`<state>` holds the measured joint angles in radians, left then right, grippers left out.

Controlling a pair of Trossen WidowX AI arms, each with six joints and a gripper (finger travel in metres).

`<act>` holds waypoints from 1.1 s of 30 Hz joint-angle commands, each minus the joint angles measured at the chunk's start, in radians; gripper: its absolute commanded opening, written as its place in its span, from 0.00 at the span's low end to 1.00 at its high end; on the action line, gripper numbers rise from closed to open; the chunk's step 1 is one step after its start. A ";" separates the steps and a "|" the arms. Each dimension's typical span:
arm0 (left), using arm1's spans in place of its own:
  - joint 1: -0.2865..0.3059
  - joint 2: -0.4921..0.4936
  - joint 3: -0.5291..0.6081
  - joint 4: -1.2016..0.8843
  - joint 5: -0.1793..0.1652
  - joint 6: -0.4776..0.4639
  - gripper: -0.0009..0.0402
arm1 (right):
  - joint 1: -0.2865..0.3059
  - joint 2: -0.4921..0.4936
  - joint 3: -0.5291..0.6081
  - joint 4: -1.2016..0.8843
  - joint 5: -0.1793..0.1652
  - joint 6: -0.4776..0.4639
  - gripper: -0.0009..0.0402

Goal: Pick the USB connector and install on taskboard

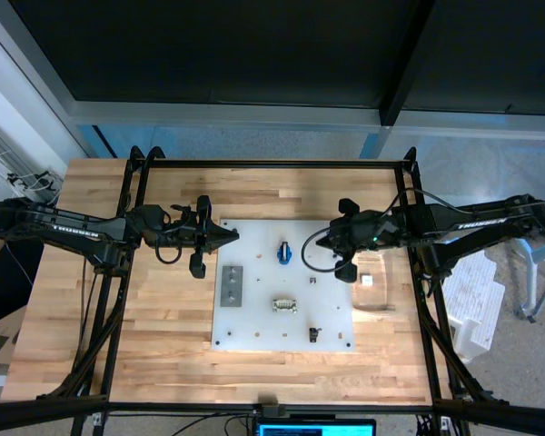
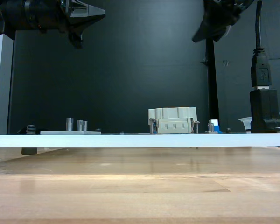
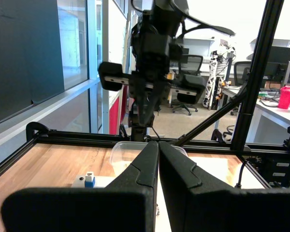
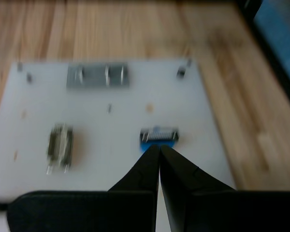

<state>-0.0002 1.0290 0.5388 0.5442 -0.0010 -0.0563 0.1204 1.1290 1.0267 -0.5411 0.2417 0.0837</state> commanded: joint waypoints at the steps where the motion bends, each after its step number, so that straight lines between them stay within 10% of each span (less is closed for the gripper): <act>1: 0.000 0.000 0.000 0.000 0.000 0.000 0.02 | -0.023 -0.037 -0.067 0.164 -0.009 -0.035 0.02; 16: 0.000 0.000 0.000 0.000 0.000 0.000 0.02 | -0.092 -0.129 -0.315 0.739 -0.216 -0.083 0.02; 33: 0.000 0.000 0.000 0.000 0.000 0.000 0.02 | -0.123 -0.140 -0.442 0.997 -0.245 -0.014 0.02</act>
<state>-0.0002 1.0290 0.5388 0.5438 -0.0013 -0.0566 -0.0013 0.9882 0.5846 0.4564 -0.0044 0.0563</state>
